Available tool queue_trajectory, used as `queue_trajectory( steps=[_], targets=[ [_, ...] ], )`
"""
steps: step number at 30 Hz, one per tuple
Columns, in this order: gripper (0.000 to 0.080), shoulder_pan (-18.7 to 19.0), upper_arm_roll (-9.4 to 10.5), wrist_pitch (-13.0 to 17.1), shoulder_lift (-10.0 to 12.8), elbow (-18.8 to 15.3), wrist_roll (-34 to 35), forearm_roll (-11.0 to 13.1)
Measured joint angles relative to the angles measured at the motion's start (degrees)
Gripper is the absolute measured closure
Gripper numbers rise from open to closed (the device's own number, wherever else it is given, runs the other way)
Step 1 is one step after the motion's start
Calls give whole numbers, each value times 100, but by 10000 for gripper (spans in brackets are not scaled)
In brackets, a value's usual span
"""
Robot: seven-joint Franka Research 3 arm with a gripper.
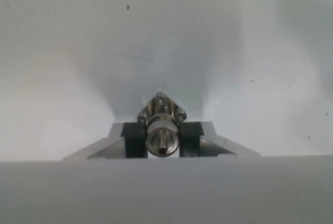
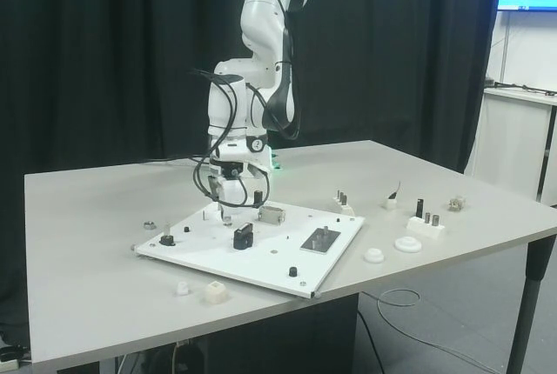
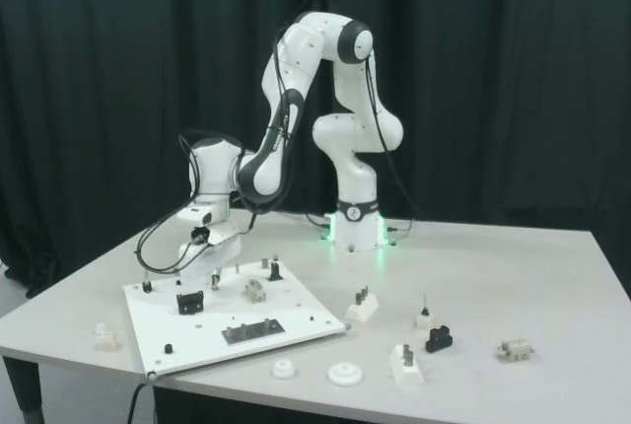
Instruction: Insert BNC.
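Currently, status by item:
Gripper (image 1: pixel 162 140): pressed together on the BNC connector (image 1: pixel 162 139), which sits pinched between the two black finger pads (image 1: pixel 134 139).
Connector attitude: held pointing down, its pin end facing the surface below, presumably so it can be driven straight into a mating socket.
Connector position: above the white assembly board (image 2: pixel 261 261), near the board's rear edge, not yet seated.
Arm (image 3: pixel 286 118): folded forward and low over the board, which keeps the wrist vertical for a straight push.
Flanged part (image 1: pixel 161 108): visible directly behind the connector; whether it belongs to the connector or is the board's socket cannot be told.
Hidden: the room views do not resolve the target socket; the gripper body blocks it.
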Motion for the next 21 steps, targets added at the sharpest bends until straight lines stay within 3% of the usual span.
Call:
queue_trajectory(
  steps=[21],
  targets=[
    [675,9,1,3,10,10,-1137,-41]
  ],
)
